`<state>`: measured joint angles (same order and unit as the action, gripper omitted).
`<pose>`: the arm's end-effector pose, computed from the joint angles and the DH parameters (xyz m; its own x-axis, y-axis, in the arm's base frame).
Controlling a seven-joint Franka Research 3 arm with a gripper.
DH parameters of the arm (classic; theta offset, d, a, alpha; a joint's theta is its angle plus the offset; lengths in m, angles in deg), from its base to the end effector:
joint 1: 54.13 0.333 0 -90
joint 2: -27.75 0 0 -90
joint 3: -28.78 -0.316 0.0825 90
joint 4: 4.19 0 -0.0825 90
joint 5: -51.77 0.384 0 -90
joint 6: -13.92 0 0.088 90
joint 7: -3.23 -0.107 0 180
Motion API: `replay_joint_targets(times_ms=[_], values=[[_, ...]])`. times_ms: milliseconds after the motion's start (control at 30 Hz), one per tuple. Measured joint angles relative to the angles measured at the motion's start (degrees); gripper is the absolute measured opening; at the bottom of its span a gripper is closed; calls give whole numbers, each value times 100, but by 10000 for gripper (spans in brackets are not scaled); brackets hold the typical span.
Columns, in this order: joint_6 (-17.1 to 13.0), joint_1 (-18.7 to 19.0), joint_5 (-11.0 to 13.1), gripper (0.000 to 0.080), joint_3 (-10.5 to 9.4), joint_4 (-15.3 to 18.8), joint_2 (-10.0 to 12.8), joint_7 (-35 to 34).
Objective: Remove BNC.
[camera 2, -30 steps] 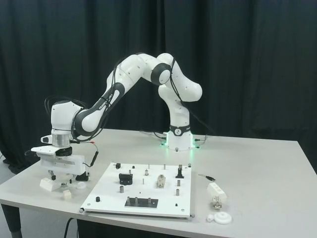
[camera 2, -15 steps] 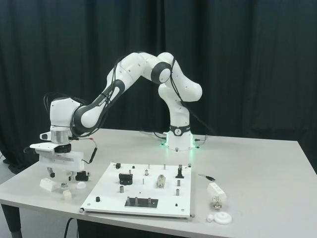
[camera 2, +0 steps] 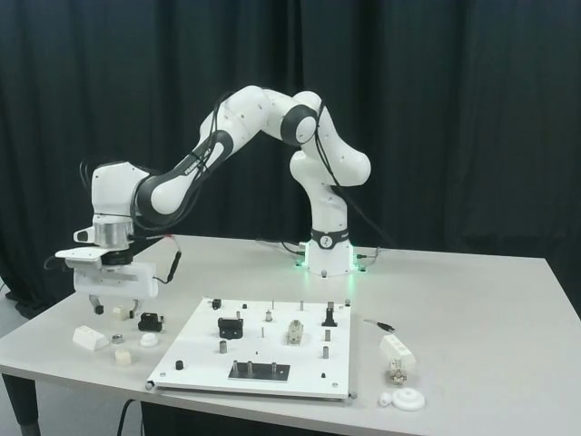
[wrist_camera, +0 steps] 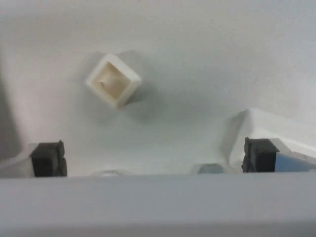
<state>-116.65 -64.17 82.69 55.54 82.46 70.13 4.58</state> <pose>0.6186 -0.3720 0.2706 0.6692 -0.7345 0.1121 -0.7223 -0.6785 -0.1340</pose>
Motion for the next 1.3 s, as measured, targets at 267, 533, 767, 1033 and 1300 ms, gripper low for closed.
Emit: replay_joint_targets(times_ms=[267,533,767,1033,1300], values=[[336,188,-17,800,65,19,-204,-257],[906,557,-55,800,356,67,-407,-586],[1448,990,-82,800,681,205,-629,-946],[1687,1475,-236,800,898,577,-977,-1419],[1661,1848,-501,800,910,1126,-1361,-1980]])
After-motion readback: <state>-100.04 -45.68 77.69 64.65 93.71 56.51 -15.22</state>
